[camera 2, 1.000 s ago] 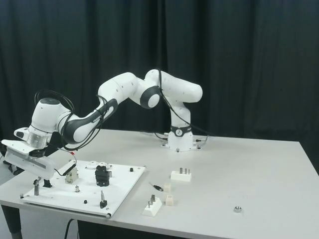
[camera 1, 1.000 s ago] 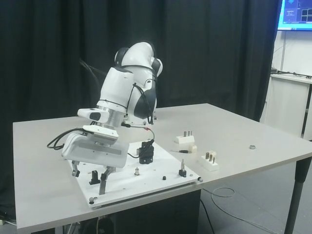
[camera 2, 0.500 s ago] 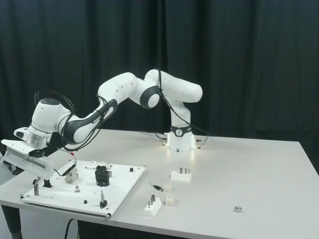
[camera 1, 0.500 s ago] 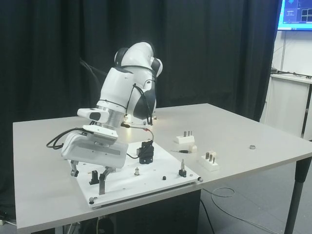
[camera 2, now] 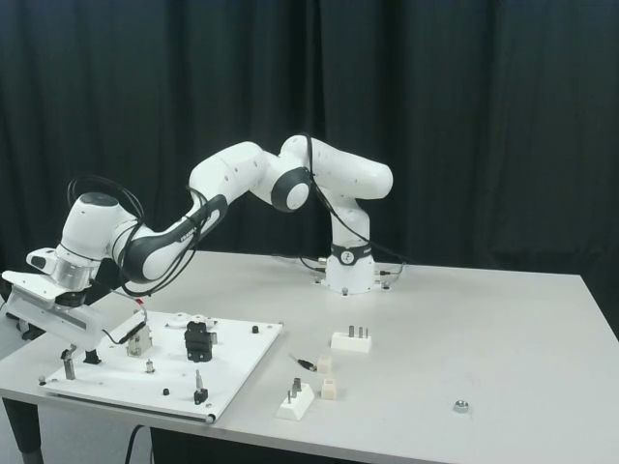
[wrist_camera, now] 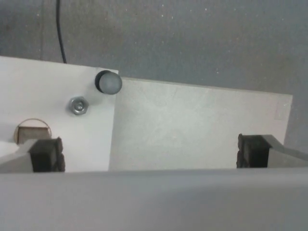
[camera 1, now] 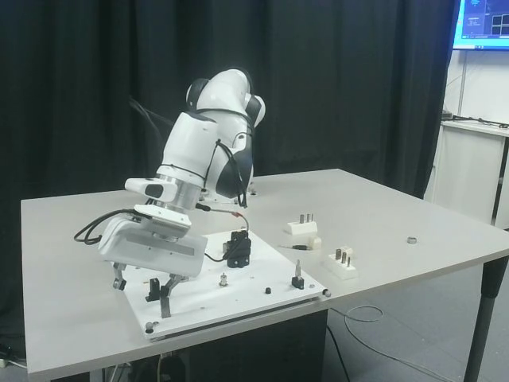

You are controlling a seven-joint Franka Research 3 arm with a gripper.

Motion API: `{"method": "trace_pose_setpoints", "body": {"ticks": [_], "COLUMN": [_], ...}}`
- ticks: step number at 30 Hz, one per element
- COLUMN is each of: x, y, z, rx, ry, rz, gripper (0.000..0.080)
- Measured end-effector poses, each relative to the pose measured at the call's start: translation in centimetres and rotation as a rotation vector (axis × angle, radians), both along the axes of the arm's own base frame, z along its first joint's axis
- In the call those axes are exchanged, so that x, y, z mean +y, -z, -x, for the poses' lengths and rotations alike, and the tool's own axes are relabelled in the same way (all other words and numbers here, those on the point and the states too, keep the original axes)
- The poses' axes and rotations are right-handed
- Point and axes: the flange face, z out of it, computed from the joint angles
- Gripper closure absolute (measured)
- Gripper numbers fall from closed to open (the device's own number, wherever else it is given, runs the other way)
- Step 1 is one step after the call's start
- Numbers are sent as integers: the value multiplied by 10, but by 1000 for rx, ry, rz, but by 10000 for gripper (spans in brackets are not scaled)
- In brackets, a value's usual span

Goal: Insert square peg 4.

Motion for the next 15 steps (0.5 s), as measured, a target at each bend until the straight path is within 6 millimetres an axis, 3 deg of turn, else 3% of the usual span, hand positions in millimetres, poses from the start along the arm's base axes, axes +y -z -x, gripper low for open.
{"method": "trace_pose_setpoints", "body": {"ticks": [15], "x": [9], "y": [-2], "z": [-8], "rx": [-21], "ry": [-12], "rz": [13], "gripper": [3]}}
